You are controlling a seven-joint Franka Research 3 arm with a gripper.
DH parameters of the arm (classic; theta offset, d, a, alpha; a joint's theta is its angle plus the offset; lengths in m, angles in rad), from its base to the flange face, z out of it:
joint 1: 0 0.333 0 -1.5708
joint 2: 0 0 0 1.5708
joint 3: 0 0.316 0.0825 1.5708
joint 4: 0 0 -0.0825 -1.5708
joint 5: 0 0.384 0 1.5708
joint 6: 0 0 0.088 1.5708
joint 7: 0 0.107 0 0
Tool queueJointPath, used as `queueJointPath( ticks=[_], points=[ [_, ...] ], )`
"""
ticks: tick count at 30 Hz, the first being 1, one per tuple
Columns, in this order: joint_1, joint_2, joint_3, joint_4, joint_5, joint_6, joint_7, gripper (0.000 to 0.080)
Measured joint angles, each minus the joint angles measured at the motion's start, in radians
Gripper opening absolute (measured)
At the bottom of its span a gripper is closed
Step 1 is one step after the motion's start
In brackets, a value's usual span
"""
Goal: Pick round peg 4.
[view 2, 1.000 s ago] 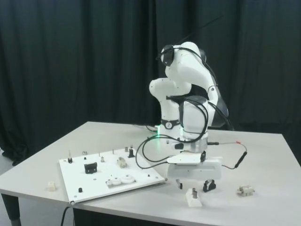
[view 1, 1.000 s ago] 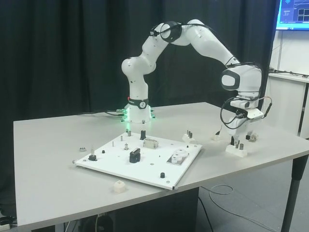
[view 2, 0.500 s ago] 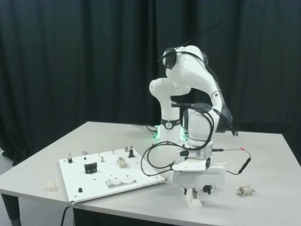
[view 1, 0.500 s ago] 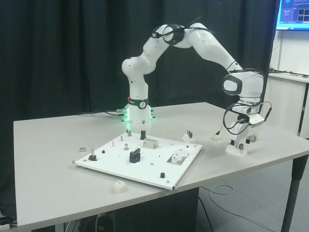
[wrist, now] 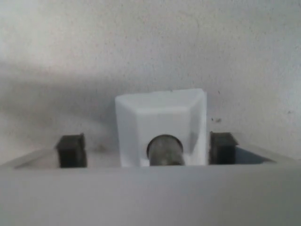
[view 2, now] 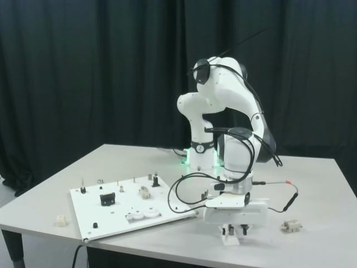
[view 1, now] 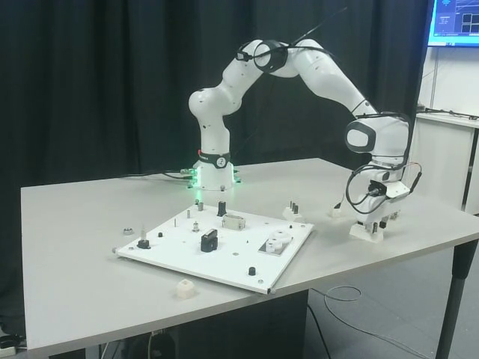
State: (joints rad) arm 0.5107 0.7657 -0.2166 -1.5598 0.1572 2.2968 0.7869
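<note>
Round peg 4 (wrist: 165, 149) is a short grey cylinder standing upright in a small white holder (wrist: 160, 115) near the table's front right edge. My gripper (wrist: 146, 149) is open and lowered over that holder, with one black fingertip (wrist: 71, 150) on each side of it and clear of the peg. In the first room view the gripper (view 1: 372, 222) sits right down on the holder (view 1: 366, 232). The second room view shows the gripper (view 2: 234, 229) just above the holder (view 2: 230, 239), with the peg hidden between the fingers.
A white assembly board (view 1: 217, 250) with several small parts lies mid-table. A small white block (view 1: 184, 289) sits near the front edge. Other small holders (view 1: 293, 212) and a loose part (view 2: 291, 225) stand close to the gripper. A cable (view 2: 281, 195) hangs from the wrist.
The arm has come down and the wrist has turned. The gripper has dropped from above the holder to straddle it.
</note>
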Motion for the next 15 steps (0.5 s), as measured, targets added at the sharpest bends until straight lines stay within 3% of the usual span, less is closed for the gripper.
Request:
queueJointPath(
  ticks=[7, 8, 13, 14, 15],
  points=[
    [-0.001, 0.003, -0.002, 0.006, 0.0, 0.0, 0.0, 0.0684],
    [-0.001, 0.003, -0.002, 0.007, 0.0, 0.0, 0.0, 0.0328],
    [-0.003, 0.003, -0.002, 0.014, 0.0, -0.003, 0.0, 0.0328],
    [-0.003, 0.003, -0.003, 0.015, 0.0, -0.003, 0.0, 0.0151],
    [-0.004, 0.003, -0.003, 0.016, 0.0, -0.004, 0.0, 0.0151]
  ],
)
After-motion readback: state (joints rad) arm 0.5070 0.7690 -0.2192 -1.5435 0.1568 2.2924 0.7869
